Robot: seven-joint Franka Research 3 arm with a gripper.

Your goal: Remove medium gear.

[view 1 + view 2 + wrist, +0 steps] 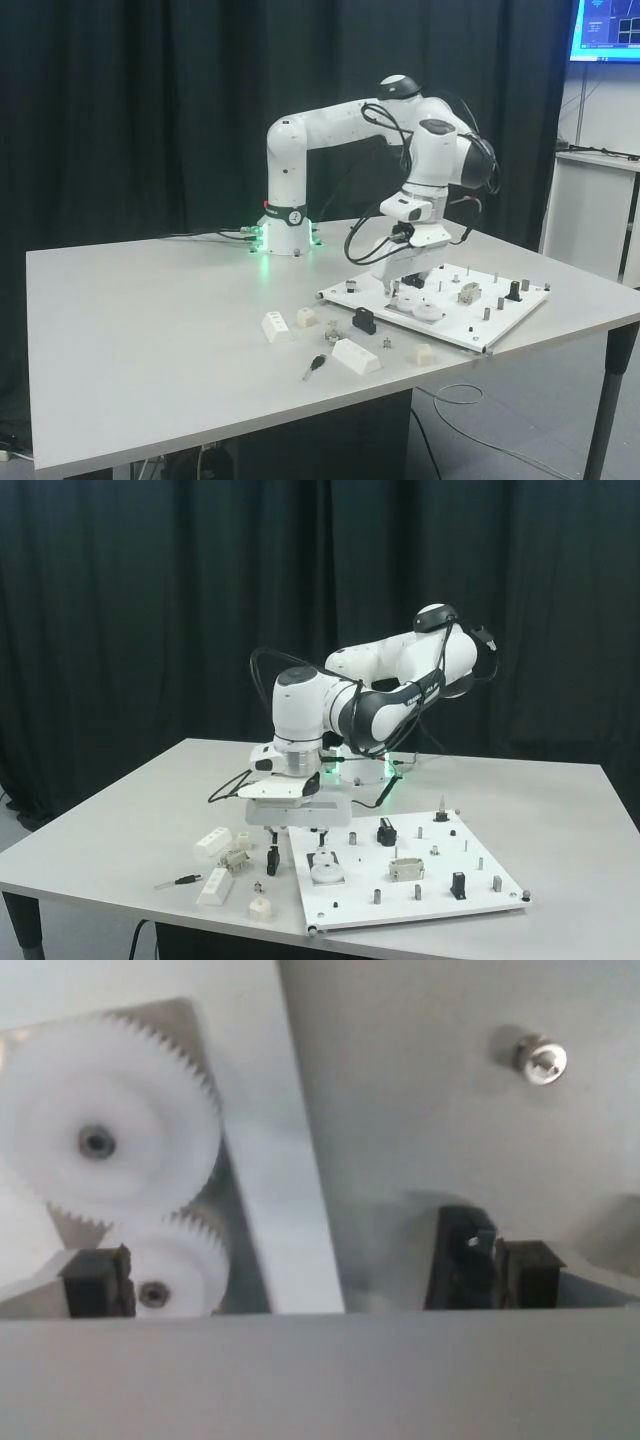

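While hand (295, 1278) hangs open, large gear (105, 1130) meshing small gear (178, 1268)

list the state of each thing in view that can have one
pincer: open, empty, hovering over the board's edge
large white toothed plastic gear: seated on the board, meshed with the smaller gear
smaller white toothed plastic gear: seated on its peg, not gripped
white flat assembly board: lying flat on the grey table
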